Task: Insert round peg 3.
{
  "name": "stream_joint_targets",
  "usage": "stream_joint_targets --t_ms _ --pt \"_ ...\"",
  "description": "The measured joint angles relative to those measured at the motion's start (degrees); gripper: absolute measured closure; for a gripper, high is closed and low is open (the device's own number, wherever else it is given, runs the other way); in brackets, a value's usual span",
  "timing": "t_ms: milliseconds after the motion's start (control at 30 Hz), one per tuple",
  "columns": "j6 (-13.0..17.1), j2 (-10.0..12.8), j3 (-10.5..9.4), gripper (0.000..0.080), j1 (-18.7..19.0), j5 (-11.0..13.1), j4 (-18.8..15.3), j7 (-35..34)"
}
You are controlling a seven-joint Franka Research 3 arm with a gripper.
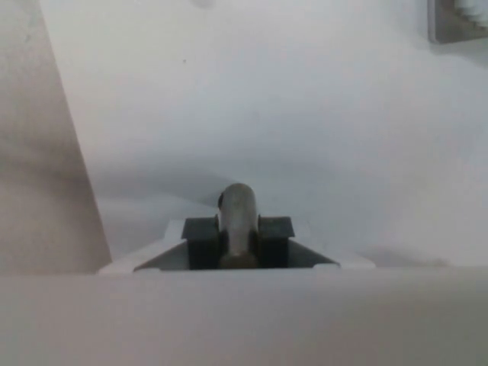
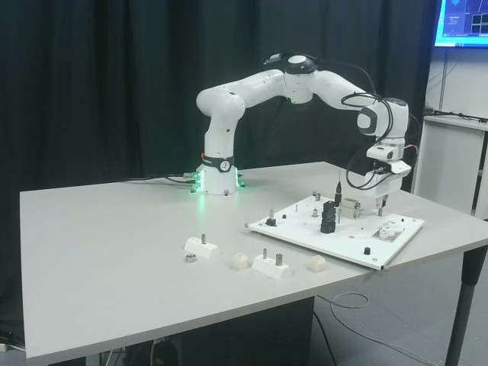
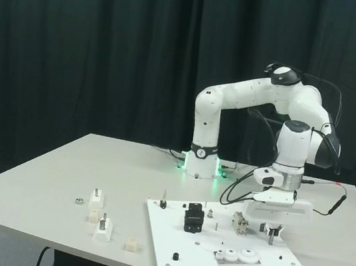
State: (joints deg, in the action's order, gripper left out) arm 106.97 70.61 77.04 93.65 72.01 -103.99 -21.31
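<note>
Wrist view shows the end effector [image 1: 238, 248] closed on the round peg [image 1: 238, 221]: a grey metal cylinder sits clamped between two black pads low in the centre of the frame, its rounded end pointing away from the camera over the white board [image 1: 305, 114]. A grey metal part [image 1: 457, 21] shows in the upper right corner of that frame.

From the first room view, the white arm [image 2: 305, 80] reaches from its base at centre frame over to the right, and the end effector [image 2: 379, 204] hangs just above the white board [image 2: 297, 232], which lies on the grey bench [image 2: 114, 244] at the right. A black block [image 2: 328, 217] stands on the board left of the end effector. Small white blocks [image 2: 271, 267] sit on the bench in front of the board, lower centre.

From the second room view, the end effector [image 3: 272, 234] hovers over the right half of the board [image 3: 164, 236], with the peg's tip near the surface; whether it touches cannot be told.
</note>
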Motion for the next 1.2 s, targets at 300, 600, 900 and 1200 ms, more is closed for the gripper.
stream_joint_targets --t_ms 300,600,900,1200 --pt "1.2 0.0 -0.21 0.0698 0.2 -1.3 0.0 0.9" --pt "2.2 0.0 -0.42 0.0698 0.5 -2.7 0.0 1.0" --pt "2.0 0.0 -0.43 0.0698 0.8 -2.9 0.0 1.0" --pt "1.8 -0.1 -0.53 0.0698 1.3 -2.8 0.0 0.2"
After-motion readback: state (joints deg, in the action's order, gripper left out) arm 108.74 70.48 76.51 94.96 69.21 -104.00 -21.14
